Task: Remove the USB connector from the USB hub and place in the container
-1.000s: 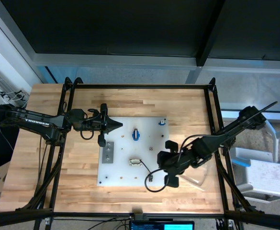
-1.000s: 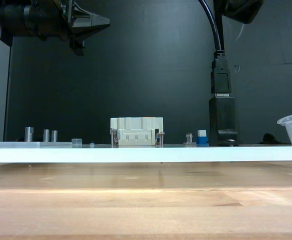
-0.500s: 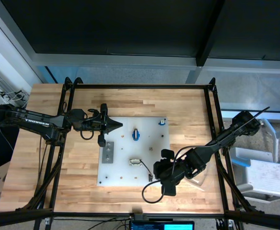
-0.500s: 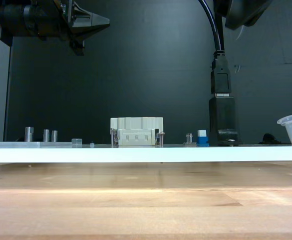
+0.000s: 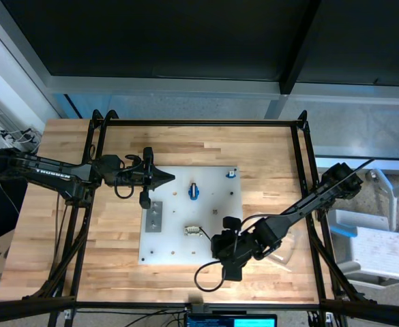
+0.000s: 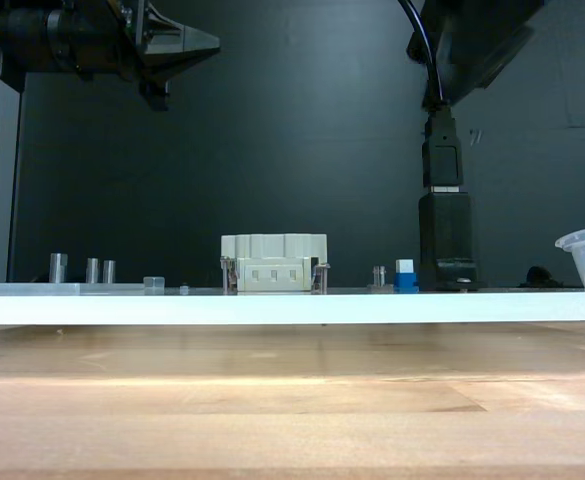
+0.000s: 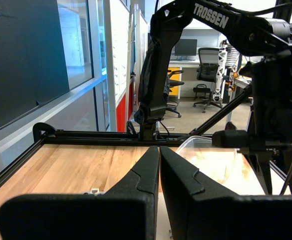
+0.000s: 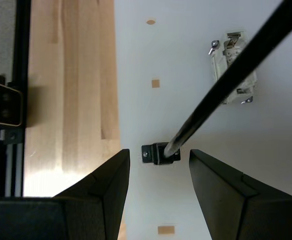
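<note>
While the left arm hangs over the far left side of the flat white board (image 5: pixel 185 235), the left gripper (image 5: pixel 169 178) is well above the surface with its two fingers pressed together, as the left wrist view shows – it holds nothing.

The right arm reaches inward from the right edge of the light wooden table (image 5: pixel 83 259), and the right gripper (image 5: pixel 223 249) points down over the near right part of the board. Its fingers (image 8: pixel 115 192) are apart, with a wide gap between them. Through this gap the right wrist view shows the small black USB hub (image 8: pixel 158 153) directly below, standing on the board.

The short thin black USB connector (image 6: pixel 442 165) is plugged into the hub (image 6: pixel 444 240) and stands upright in it. From the plug the cable (image 8: pixel 235 75) rises past the right gripper, and in the high view it makes a loop (image 5: pixel 200 281) over the near edge of the board. I cannot tell if the gripper touches the cable.

A beige rectangular socket block (image 6: pixel 273 263) sits on the board, left of the hub. The clear plastic container (image 5: pixel 289 253) lies on the table just beside the right edge of the board, partly under the right arm – nothing shows inside it.
</note>
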Available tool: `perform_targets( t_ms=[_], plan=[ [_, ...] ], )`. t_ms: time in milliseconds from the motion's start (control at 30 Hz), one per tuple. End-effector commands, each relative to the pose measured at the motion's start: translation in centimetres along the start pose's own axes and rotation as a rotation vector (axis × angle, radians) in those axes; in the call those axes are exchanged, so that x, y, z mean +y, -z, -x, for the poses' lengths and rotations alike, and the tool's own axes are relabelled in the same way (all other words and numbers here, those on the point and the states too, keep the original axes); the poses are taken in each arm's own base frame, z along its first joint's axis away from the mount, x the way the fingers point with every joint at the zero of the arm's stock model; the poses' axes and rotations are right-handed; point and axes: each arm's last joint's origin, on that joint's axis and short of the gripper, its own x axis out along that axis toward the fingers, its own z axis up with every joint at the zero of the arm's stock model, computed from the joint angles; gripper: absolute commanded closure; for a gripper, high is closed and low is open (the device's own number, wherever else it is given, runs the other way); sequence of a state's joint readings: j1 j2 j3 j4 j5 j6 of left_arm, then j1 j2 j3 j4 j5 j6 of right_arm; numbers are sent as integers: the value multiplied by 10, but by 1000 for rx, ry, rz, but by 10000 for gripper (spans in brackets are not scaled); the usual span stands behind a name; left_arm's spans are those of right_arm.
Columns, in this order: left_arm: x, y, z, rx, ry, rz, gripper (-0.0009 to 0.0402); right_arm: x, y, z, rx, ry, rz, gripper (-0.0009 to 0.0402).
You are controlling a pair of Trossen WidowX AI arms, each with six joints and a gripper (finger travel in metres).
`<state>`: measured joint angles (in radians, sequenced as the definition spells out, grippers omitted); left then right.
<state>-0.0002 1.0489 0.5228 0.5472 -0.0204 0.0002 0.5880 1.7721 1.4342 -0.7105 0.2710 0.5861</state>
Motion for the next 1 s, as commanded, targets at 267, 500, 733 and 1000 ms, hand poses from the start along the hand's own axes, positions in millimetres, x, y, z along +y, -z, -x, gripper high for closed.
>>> perform_targets(
  t_ms=[267,500,733,1000],
  plan=[
    [0,0,0,0,0,0,392,-1,1,-18,20,21,-3,228],
    [0,0,0,0,0,0,392,-3,1,-24,33,33,1,229],
    [0,0,0,0,0,0,392,-5,1,-25,38,39,2,259],
    [0,0,0,0,0,0,392,-5,1,-25,42,41,17,324]
  ],
)
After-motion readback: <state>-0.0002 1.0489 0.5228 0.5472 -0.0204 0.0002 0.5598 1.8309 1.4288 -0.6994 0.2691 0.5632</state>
